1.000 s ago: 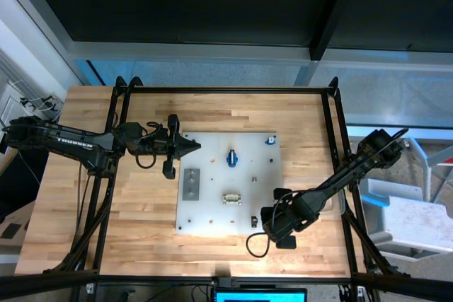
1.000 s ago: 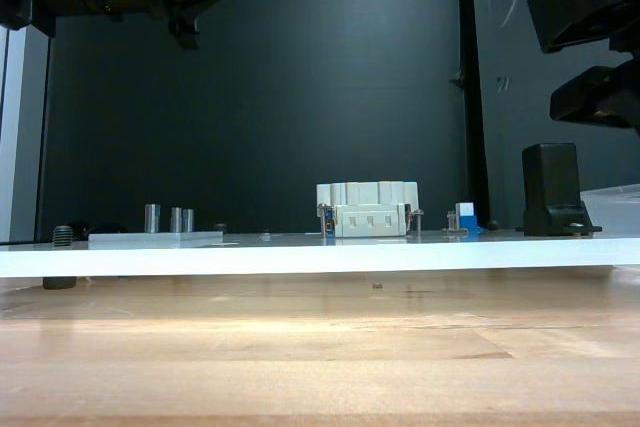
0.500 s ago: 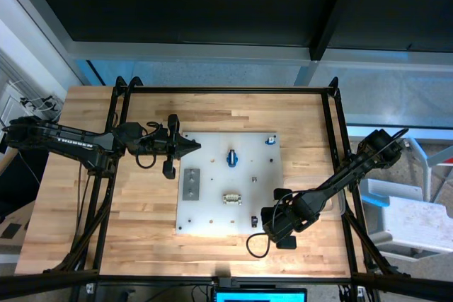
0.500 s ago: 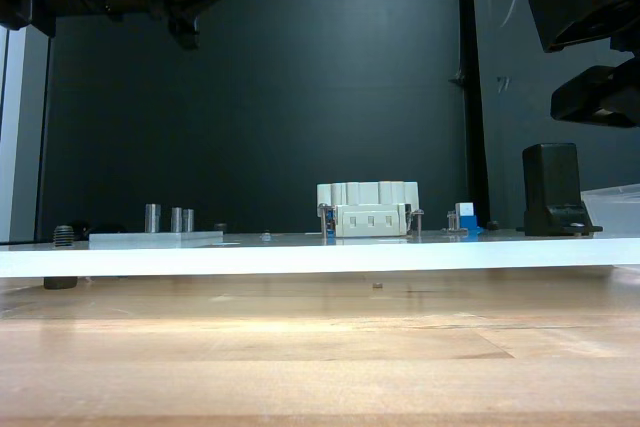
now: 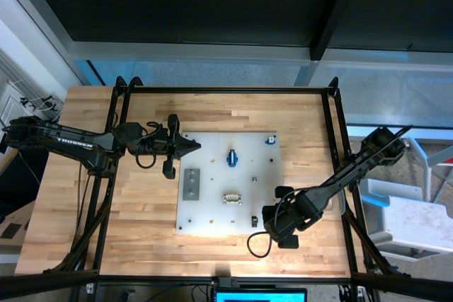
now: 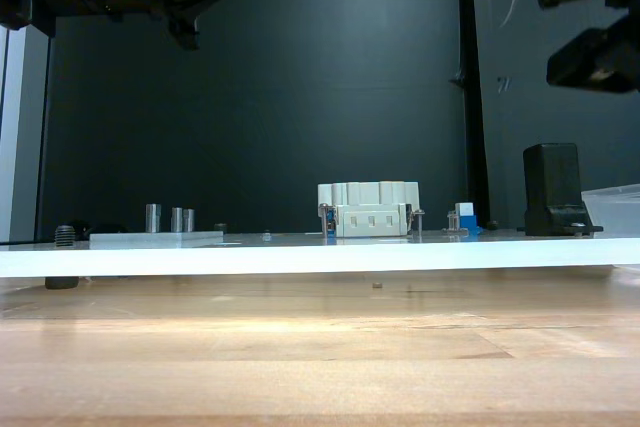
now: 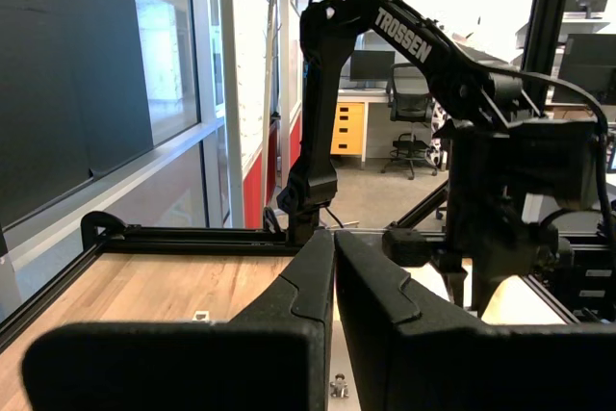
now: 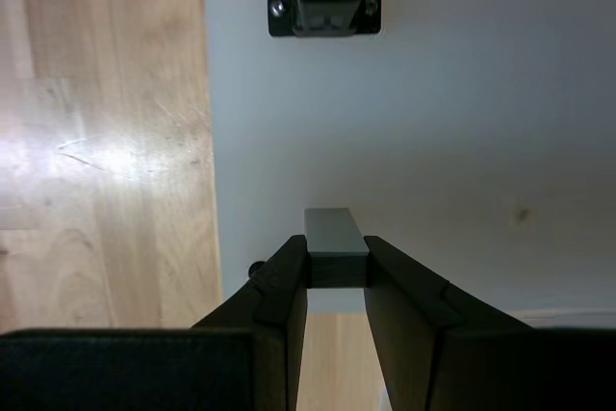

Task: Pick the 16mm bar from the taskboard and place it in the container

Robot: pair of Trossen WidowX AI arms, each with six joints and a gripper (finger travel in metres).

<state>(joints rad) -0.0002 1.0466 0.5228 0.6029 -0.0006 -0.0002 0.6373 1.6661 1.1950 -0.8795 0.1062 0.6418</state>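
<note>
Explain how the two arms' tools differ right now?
The left tool is shut on nothing; the right tool clamps a grey bar. The left tool points level, high above the taskboard's far left corner; the right tool points down above its near right corner. Both are black two-fingered tools.

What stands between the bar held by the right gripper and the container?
Nothing visible does. The right gripper holds the bar raised above the taskboard, near its near right corner. The container lies further right, off the board. The left gripper, shut, hangs over the board's far left edge.
</note>
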